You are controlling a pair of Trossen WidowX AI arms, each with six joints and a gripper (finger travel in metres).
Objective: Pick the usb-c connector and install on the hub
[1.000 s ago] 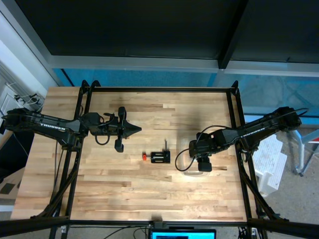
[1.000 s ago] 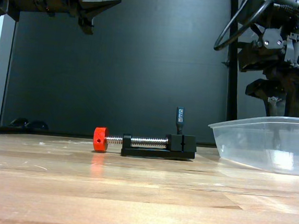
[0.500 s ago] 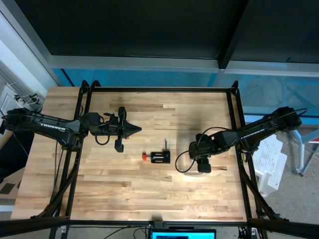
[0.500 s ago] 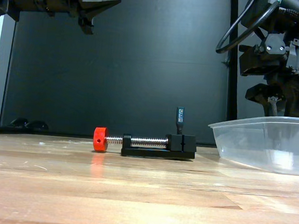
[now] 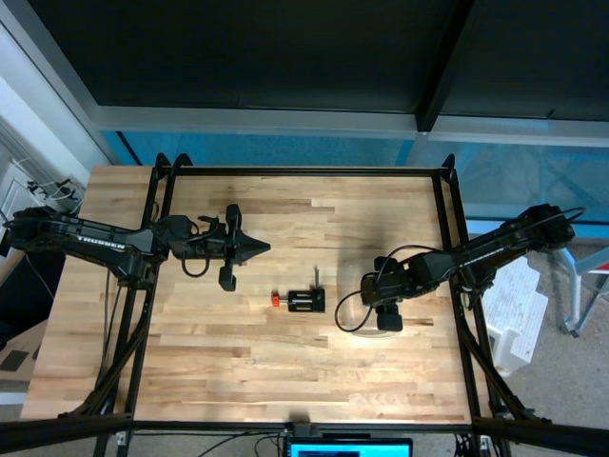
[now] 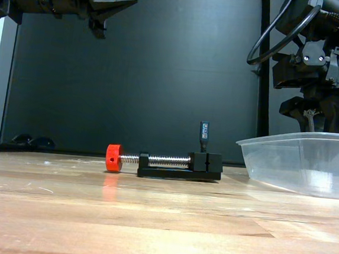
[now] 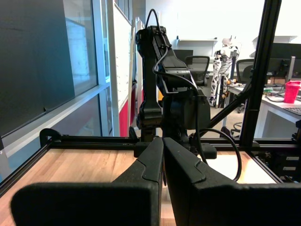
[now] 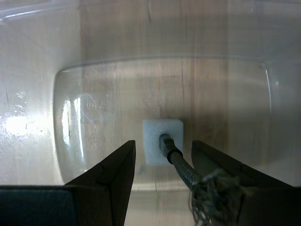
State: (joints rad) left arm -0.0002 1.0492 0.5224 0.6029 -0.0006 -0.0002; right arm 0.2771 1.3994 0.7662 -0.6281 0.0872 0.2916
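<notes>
Right wrist view is showing the pick step in hand. The right gripper (image 8: 162,146) is hanging over the clear tub (image 8: 66,94) with its fingers (image 8: 115,169) spread wide, one on each side of the usb-c connector (image 8: 164,141) and not touching it. The connector is standing in a white foam block (image 8: 153,129) on the tub floor, and its braided cable (image 8: 184,170) is rising between the fingers. I am judging that the next move is calling for a short descent and a closing on the connector body, without pinching the cable or dragging the foam up.

In the high view, at 9 o'clock from the tub, a black clamp (image 5: 306,301) with a red knob (image 5: 276,300) is holding the hub (image 6: 203,132) upright. The tub wall is standing between connector and hub, so I expect a lift over it. Farther, at 10 o'clock from the clamp, the left gripper (image 5: 259,248) is hovering high, fingers pressed together on nothing.
</notes>
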